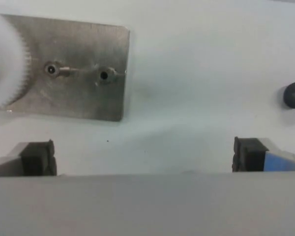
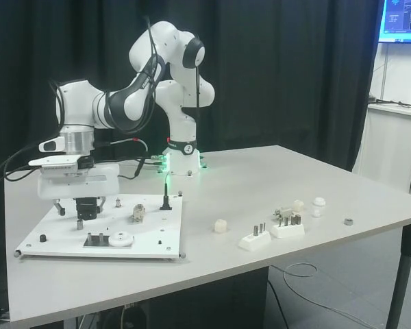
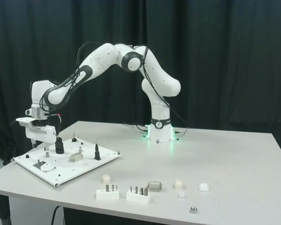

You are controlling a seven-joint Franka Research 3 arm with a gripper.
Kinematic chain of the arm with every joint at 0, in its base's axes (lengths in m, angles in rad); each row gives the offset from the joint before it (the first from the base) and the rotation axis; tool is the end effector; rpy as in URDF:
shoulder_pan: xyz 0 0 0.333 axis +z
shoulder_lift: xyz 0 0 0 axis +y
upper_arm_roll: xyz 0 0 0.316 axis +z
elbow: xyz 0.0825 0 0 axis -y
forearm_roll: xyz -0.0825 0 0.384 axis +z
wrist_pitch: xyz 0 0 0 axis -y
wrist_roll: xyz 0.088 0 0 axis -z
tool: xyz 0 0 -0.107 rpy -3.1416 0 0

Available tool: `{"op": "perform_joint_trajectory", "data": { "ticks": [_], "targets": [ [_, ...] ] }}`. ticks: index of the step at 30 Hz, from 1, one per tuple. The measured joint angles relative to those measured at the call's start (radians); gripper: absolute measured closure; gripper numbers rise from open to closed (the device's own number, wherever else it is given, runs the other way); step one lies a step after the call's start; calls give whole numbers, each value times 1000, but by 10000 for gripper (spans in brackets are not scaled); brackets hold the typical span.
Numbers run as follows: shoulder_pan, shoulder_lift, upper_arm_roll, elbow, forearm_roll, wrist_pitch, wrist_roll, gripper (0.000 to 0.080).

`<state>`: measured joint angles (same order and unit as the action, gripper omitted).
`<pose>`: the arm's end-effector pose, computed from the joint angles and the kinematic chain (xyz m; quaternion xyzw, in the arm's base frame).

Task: Pick square peg 1.

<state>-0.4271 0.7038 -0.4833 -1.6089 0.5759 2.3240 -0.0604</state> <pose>0.4766 -0.5169 0.2600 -0.8465 0.5247 -0.0837 0.0335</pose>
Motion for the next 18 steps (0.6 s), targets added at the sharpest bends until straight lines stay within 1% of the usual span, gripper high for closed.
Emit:
{"op": "perform_joint_trajectory", "data": {
  "ticks": [9, 18],
  "targets": [
    [8, -5, -11, 0, -6, -1, 0, 3],
    [15, -7, -15, 1, -8, -2, 0, 3]
  ]
}}
